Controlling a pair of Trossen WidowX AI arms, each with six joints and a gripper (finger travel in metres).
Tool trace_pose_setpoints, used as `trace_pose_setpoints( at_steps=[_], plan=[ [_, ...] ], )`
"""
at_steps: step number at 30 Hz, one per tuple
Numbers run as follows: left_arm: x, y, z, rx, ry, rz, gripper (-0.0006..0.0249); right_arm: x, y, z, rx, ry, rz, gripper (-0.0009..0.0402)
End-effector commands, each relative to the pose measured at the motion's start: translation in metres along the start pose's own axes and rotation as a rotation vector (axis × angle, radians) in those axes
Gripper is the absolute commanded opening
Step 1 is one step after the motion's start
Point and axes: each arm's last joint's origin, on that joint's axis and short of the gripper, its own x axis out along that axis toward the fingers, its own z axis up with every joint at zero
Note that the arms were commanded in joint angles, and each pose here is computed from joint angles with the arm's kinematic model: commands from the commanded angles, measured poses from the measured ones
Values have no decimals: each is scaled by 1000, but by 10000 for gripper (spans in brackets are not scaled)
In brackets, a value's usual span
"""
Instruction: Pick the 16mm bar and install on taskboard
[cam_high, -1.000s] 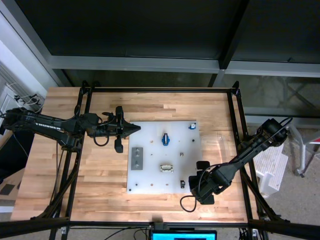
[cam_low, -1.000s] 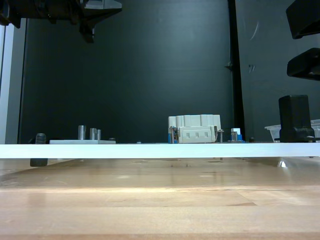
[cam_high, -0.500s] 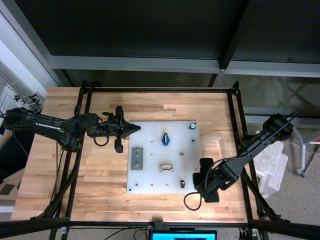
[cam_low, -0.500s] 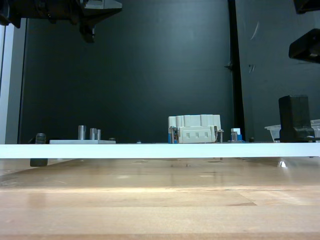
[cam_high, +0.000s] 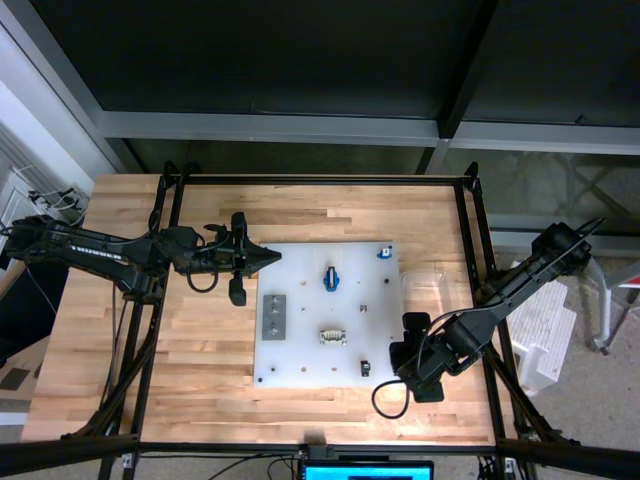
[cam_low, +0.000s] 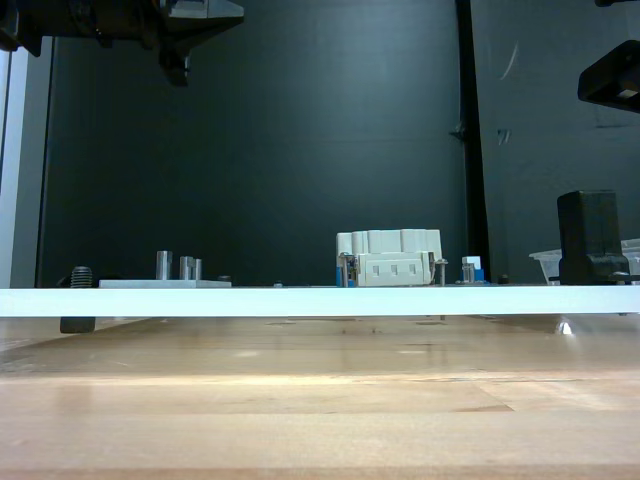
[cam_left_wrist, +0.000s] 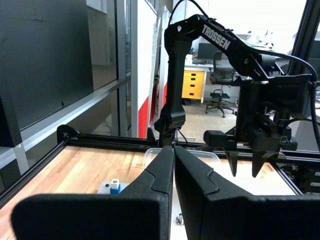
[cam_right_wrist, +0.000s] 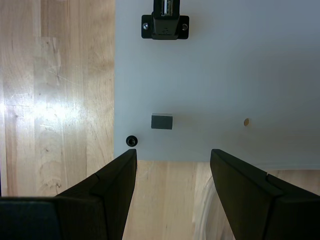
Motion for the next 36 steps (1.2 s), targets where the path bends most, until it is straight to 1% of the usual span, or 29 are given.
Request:
trace_pose_setpoints(
  at_steps=[1, 5, 9, 10, 16, 23, 26, 30, 36],
  plan=[
    [0, 0, 0, 0, 0, 0, 1, -1, 0, 0, 2, -3, 1, 203],
    [0, 0, 0, 0, 0, 0, 1, -7, -2, 0, 5, -29, 4, 190],
    [0, 0, 0, 0, 0, 0, 1, -22, -10, 1, 24, -121, -20, 162],
    [0, 0, 0, 0, 0, 0, 1, -26, -12, 1, 28, -140, -19, 152],
    [0, 0, 0, 0, 0, 0, 1, -49, -33, 3, 35, -262, 12, 84],
    [0, 0, 0, 0, 0, 0, 1, -62, -61, 2, 28, -354, 2, -4],
    [0, 0, 0, 0, 0, 0, 1, -66, -74, 0, 38, -397, -8, 7],
    [0, 0, 0, 0, 0, 0, 1, -73, -89, 0, 19, -455, -30, -2],
    [0, 0, 0, 0, 0, 0, 1, -80, -117, 1, 53, -588, -70, 0]
  ],
)
